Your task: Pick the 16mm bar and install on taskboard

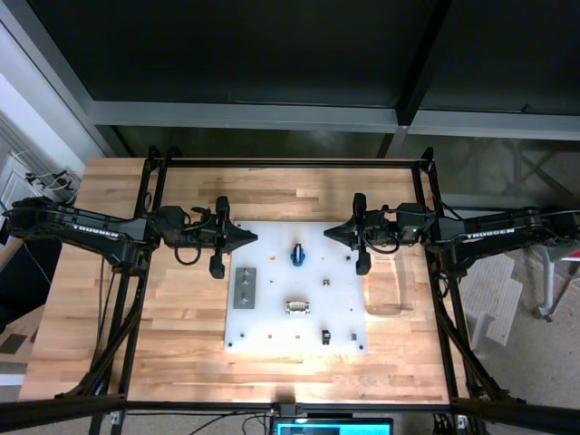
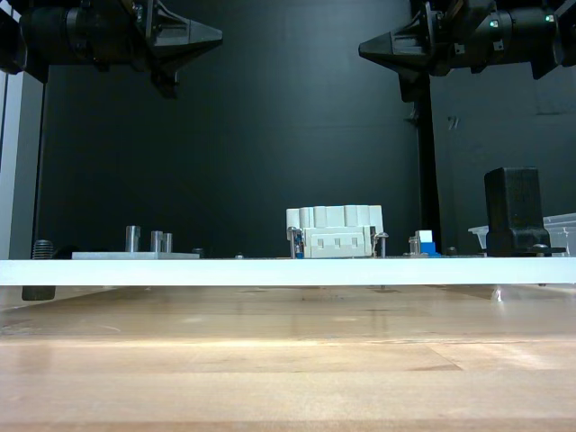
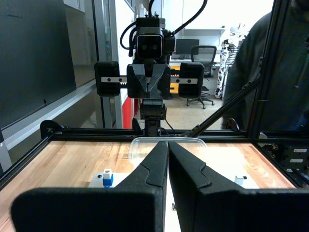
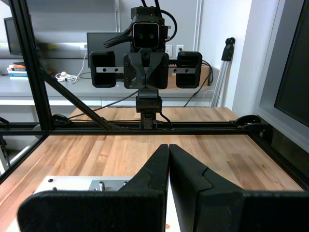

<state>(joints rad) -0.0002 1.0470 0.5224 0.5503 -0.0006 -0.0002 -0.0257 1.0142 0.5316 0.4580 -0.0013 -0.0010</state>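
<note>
1. Note left gripper [image 1: 253, 237] raised well clear above the far left corner of the taskboard [image 1: 272, 331], pointing inward, with fingers [image 3: 149, 169] pressed together along their length and gripping nothing.
2. Note right gripper [image 1: 327, 233] at matching height above the far right part of the board, facing the left one and well apart from it, with fingers [image 4: 193, 179] likewise closed tip to tip on nothing.
3. Locate taskboard lying flat on wooden table [image 1: 136, 344], between both arms.
4. Record on board: grey metal block [image 1: 246, 287] at left, blue knob [image 1: 297, 255] toward far middle, white connector [image 1: 297, 309] near centre, small black part [image 1: 325, 338] toward near edge.
5. See clear tray [image 1: 396, 288] on table just beside the board's right edge.
6. Cannot place the 16mm bar: too small to pick out in any view.
</note>
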